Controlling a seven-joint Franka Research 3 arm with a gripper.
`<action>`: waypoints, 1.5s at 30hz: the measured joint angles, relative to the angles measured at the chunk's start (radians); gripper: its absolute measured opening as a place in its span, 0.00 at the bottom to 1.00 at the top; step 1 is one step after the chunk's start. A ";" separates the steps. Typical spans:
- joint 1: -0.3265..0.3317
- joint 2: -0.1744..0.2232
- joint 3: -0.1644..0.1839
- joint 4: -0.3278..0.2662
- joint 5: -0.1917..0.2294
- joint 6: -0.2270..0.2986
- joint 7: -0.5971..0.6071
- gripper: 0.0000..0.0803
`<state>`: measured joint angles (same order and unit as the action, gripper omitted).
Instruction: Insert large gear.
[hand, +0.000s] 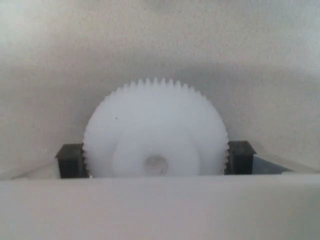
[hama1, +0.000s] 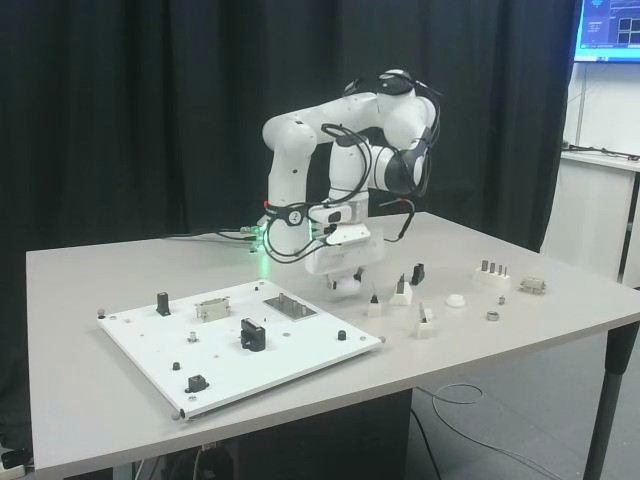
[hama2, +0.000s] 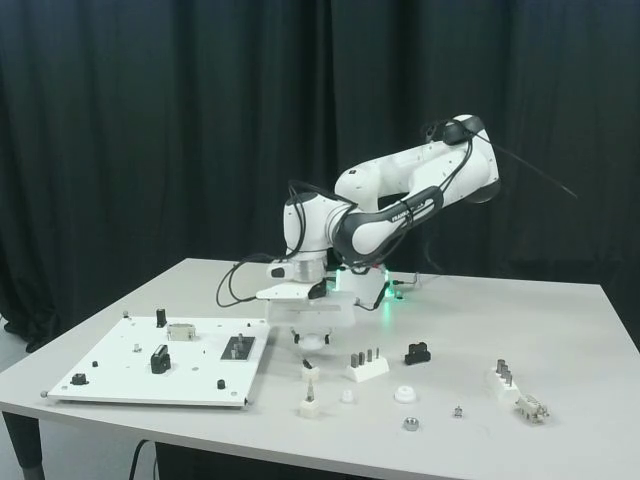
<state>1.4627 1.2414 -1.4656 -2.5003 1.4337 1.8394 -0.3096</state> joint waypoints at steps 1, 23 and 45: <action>0.000 0.000 -0.003 0.001 -0.002 -0.002 0.000 0.75; 0.003 0.000 -0.021 0.003 -0.013 -0.010 0.000 0.74; -0.029 0.007 -0.062 0.006 -0.062 0.081 -0.056 0.74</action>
